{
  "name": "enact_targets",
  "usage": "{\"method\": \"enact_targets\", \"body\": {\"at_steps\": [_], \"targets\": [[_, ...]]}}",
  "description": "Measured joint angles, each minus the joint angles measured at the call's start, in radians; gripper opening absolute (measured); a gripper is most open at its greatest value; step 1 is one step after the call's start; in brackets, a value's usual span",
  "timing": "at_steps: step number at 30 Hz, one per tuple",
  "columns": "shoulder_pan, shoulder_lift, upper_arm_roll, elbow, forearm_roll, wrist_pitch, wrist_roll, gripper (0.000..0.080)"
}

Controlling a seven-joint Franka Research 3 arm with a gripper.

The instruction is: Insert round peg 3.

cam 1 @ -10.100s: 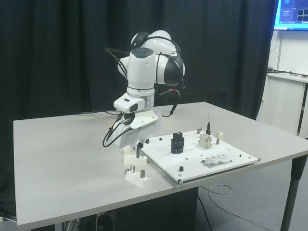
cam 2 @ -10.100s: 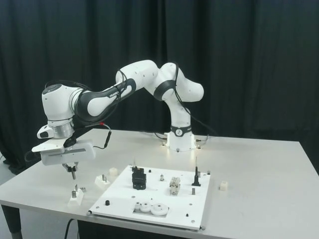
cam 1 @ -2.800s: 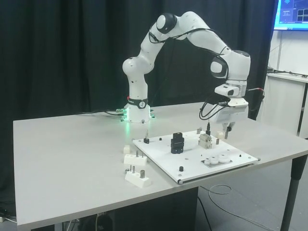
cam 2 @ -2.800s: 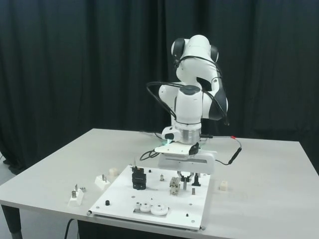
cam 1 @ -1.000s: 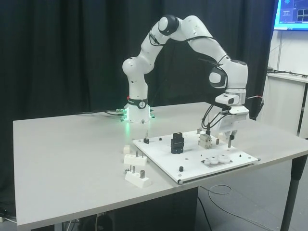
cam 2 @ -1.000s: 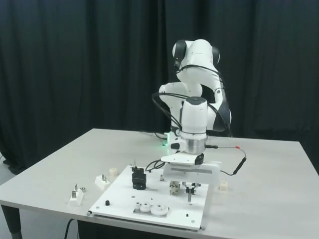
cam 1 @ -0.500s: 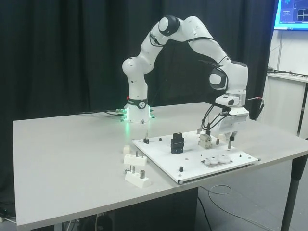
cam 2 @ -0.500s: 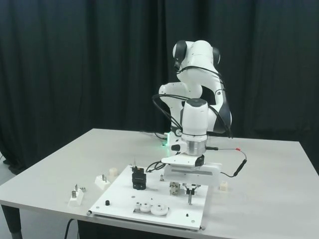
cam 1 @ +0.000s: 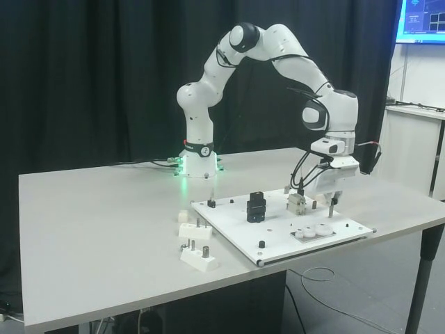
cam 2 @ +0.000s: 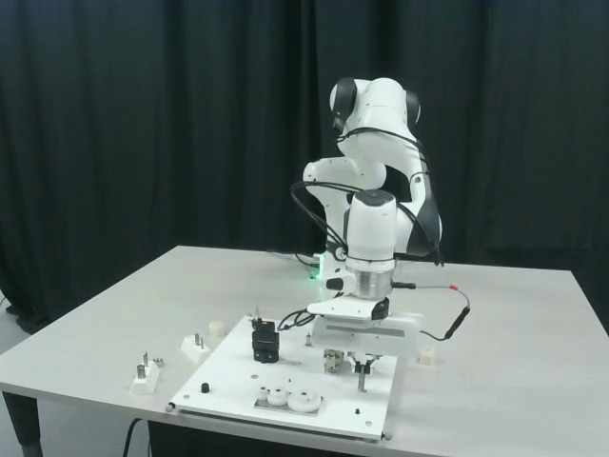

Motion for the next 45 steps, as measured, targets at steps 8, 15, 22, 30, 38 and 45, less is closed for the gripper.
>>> {"method": "enact_targets", "body": {"at_steps": [8,15,22,30,38,45], "targets": [[0.0,0.007,0.002,0.0,0.0,0.007,0.0,0.0103],[0.0,0.012,0.006,0.0,0.0,0.012,0.002,0.0103],[0.001,0.011,0.006,0.0,0.0,0.009,0.007,0.0103],[0.002,0.008,0.009,0.0,0.0,-0.004,0.01,0.0103],[0.001,0.008,0.009,0.0,0.0,-0.013,0.011,0.0103],[-0.001,0.007,0.009,-0.001,0.0,-0.014,0.011,0.0103]]}}
